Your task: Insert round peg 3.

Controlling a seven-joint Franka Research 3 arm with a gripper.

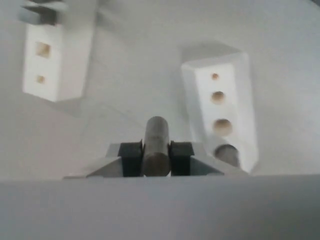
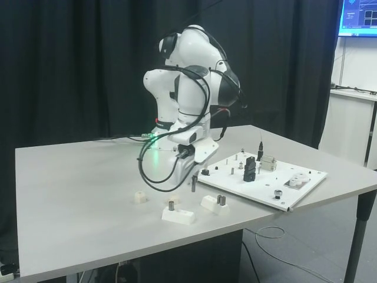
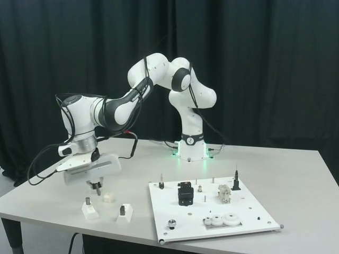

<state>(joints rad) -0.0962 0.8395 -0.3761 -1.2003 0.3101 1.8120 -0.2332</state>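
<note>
Here, peg carried above the hole blocks, not yet inserted.

The gripper (image 1: 156, 159) is clenched on a round peg (image 1: 157, 145), held upright between black pads so it can go straight down. In the wrist view a white block (image 1: 224, 107) with a row of round holes lies just beside the peg; one end hole already holds a peg. A second block (image 1: 50, 55) sits well apart. In the room views the arm (image 3: 114, 108) hangs over the table (image 2: 70, 188) near the blocks, clear of the white board (image 3: 212, 211).

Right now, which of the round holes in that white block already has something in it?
The largest hole, at the end of the white block; the three smaller ones stand empty.
</note>
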